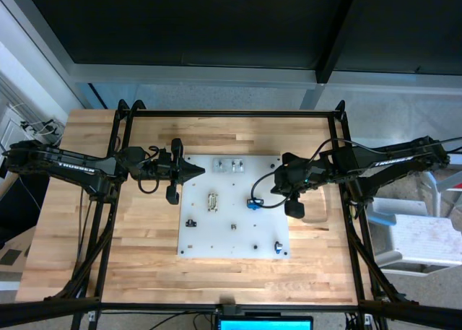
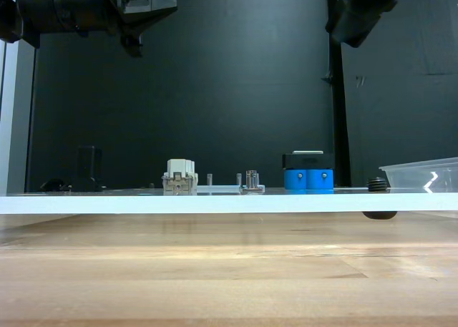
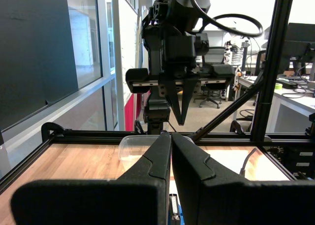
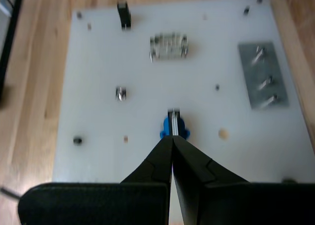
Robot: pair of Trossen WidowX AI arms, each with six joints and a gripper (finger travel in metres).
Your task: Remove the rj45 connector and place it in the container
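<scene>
- Wooden desk point(image 1: 108, 236), framed in black rails along its edges, carries a white board point(image 1: 216, 240) at its middle.
- Left gripper point(image 1: 201, 171) hangs high over the board's far left corner and points across toward the right arm. Its jaws are pressed together with nothing between them.
- Right gripper point(image 4: 173, 138) hangs well above the board, a little right of its centre, and points down at it. Its jaws are likewise closed on nothing, and their tips are clear of the parts below.
- Clear plastic container point(image 2: 422, 175) rests on the desk just beside the board's right edge, beneath the right arm.
- Grey metal plate point(image 1: 229, 164) with upright pins lies at the board's far edge.
- Pale socket point(image 1: 213, 201) stands left of the board's centre.
- Blue block point(image 2: 308, 179) stands right of the board's centre.
- The rj45 connector point(image 4: 173, 117) sits plugged in the blue block, on the board and well apart from the container.
</scene>
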